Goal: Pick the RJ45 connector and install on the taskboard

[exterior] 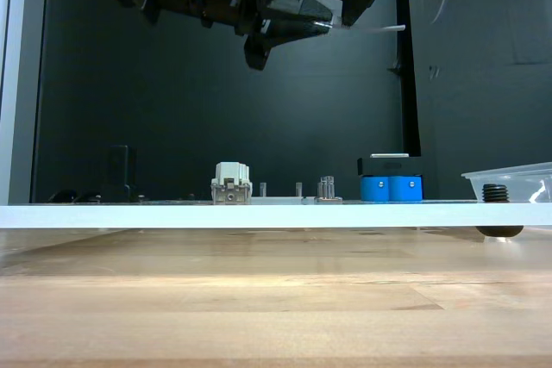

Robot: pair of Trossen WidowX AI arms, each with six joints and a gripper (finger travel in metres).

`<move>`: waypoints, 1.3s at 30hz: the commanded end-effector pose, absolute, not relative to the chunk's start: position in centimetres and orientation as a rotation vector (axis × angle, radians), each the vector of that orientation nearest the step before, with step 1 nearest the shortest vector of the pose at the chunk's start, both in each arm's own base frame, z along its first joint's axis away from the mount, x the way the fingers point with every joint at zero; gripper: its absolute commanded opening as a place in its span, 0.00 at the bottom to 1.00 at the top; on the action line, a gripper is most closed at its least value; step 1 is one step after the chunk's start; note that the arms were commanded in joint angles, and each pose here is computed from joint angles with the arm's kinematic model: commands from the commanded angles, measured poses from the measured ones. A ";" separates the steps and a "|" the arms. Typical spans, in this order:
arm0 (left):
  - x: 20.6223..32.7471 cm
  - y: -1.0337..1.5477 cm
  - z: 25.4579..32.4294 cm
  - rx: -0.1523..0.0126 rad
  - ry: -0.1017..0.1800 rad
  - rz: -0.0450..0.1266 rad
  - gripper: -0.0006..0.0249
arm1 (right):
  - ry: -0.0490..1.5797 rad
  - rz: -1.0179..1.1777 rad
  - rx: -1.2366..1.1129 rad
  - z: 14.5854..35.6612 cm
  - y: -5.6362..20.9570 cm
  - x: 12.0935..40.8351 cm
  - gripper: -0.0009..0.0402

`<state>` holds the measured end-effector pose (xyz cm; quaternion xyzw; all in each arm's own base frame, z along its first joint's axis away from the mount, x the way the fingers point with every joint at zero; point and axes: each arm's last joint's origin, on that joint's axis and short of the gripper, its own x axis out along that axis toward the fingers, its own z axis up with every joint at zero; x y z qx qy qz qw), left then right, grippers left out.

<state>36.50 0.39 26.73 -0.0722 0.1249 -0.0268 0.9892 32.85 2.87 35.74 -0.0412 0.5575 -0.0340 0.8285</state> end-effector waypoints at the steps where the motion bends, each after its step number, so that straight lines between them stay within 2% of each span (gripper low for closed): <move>1: 36.6 0.39 26.90 -0.141 0.248 -0.057 0.33 | 1.183 -0.074 -0.087 35.7 2.9 32.9 0.02; 7: 36.4 0.38 26.49 -0.140 0.292 -0.054 0.24 | 1.181 -0.075 -0.085 35.7 2.8 32.9 0.02; 13: 36.4 0.38 26.48 -0.139 0.293 -0.054 0.19 | 1.180 -0.074 -0.086 35.7 2.8 32.9 0.02; 19: 36.4 0.40 26.49 -0.136 0.292 -0.054 0.02 | 1.179 -0.074 -0.086 35.7 2.8 32.9 0.02; 21: 36.4 0.41 26.50 -0.136 0.291 -0.054 0.03 | 1.177 -0.074 -0.085 35.7 2.8 32.9 0.03; 24: 36.5 0.40 26.55 -0.136 0.285 -0.054 0.05 | 1.168 -0.077 -0.077 35.8 2.8 33.0 0.10; 28: 36.5 0.46 26.66 -0.134 0.275 -0.053 0.02 | 1.149 -0.077 -0.075 36.1 2.8 32.8 0.27; 31: 36.5 0.62 26.68 -0.119 0.271 -0.048 0.03 | 1.082 -0.068 -0.081 37.0 2.8 32.3 0.39; 33: 36.5 0.77 26.66 -0.105 0.262 -0.046 0.03 | 1.000 -0.061 -0.080 37.8 2.7 31.7 0.46; 34: 36.5 0.91 26.65 -0.104 0.249 -0.043 0.02 | 0.961 -0.061 -0.074 38.1 2.7 31.2 0.48; 39: 36.3 1.63 26.61 -0.102 0.162 -0.028 0.02 | 0.826 -0.109 -0.081 38.8 2.2 28.7 0.52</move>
